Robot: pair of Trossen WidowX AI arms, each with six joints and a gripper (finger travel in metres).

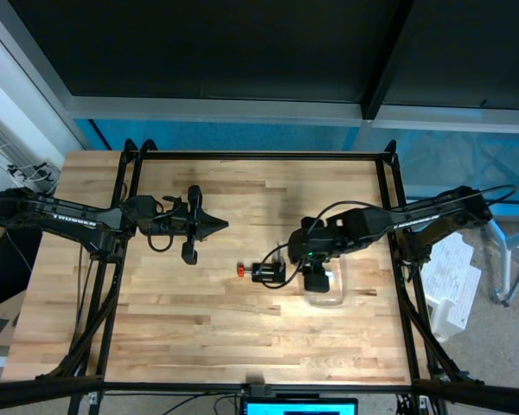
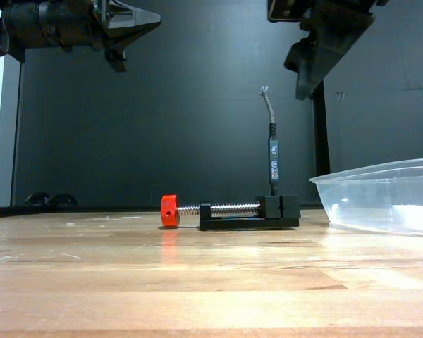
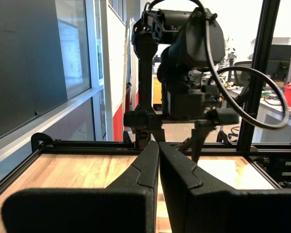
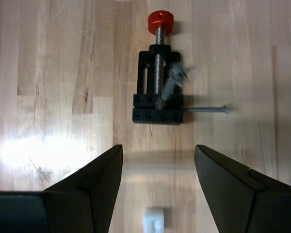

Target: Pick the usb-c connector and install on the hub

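Right tool (image 4: 158, 147) wide, empty, high above tray (image 2: 374, 171) edge. Connector (image 2: 273, 156) stands unheld on vise (image 2: 278, 208), cable (image 2: 268, 105) rising. Left tool (image 3: 158, 144) closed, parked high over bench (image 2: 197, 282). Install looks done; next: withdraw right arm without snagging cable.

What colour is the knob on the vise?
Red knob, clearest in right wrist view; left gripper hovers high, right gripper hovers above tray.

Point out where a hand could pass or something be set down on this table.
Bare wood lies left of the red knob, under the raised, shut left gripper, and along the near edge of the table. Crowded: the gap between vise and clear tray, where the connector stands on the vise, cable upright, with the open right gripper above.
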